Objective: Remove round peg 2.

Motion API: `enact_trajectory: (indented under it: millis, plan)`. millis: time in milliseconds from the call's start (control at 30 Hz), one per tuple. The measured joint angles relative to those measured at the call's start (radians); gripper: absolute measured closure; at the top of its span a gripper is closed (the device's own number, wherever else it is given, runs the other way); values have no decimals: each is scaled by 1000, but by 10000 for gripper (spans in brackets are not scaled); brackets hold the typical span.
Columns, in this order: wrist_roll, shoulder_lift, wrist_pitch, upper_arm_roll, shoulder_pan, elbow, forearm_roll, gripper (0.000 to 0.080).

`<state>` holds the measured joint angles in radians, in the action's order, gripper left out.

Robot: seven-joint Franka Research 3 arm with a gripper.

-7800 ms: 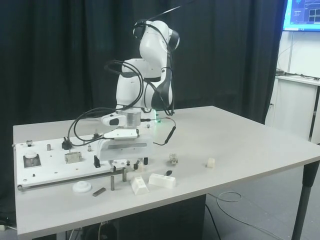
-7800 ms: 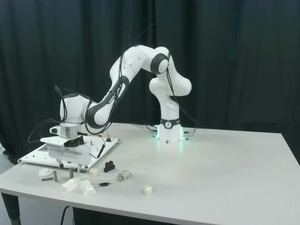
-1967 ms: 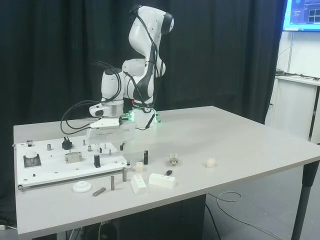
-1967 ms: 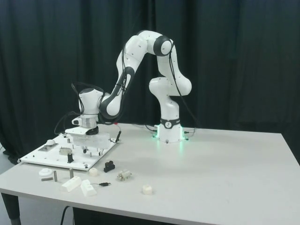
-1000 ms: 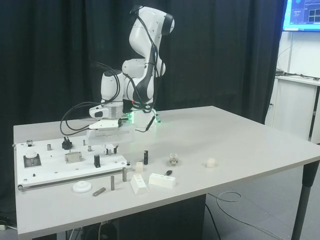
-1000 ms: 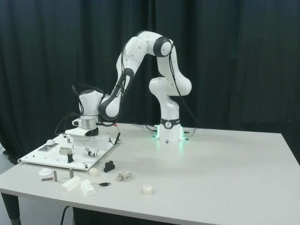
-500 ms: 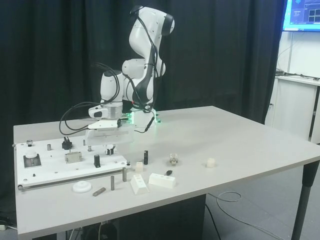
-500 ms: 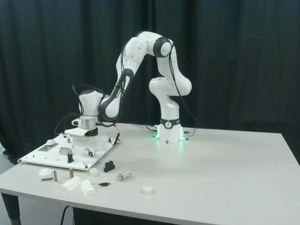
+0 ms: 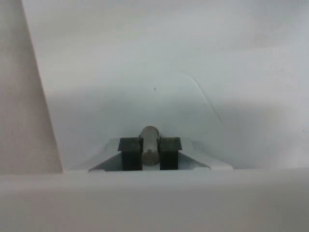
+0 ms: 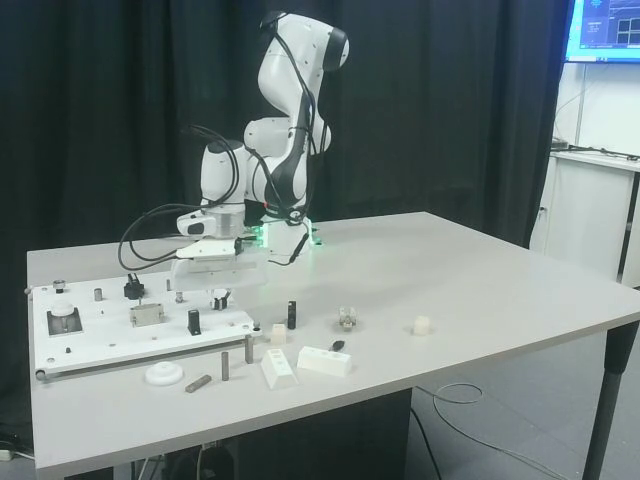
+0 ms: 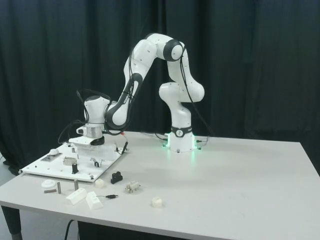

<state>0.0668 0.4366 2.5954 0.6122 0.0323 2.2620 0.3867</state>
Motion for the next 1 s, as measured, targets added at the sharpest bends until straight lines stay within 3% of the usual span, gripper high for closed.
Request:
enact_trajectory:
  millis: [600, 1000]
  plan:
    - [37, -50, -56, 24, -1, 0, -3, 728]
    - [42, -112, -107, 44, -2, 0, -32, 728]
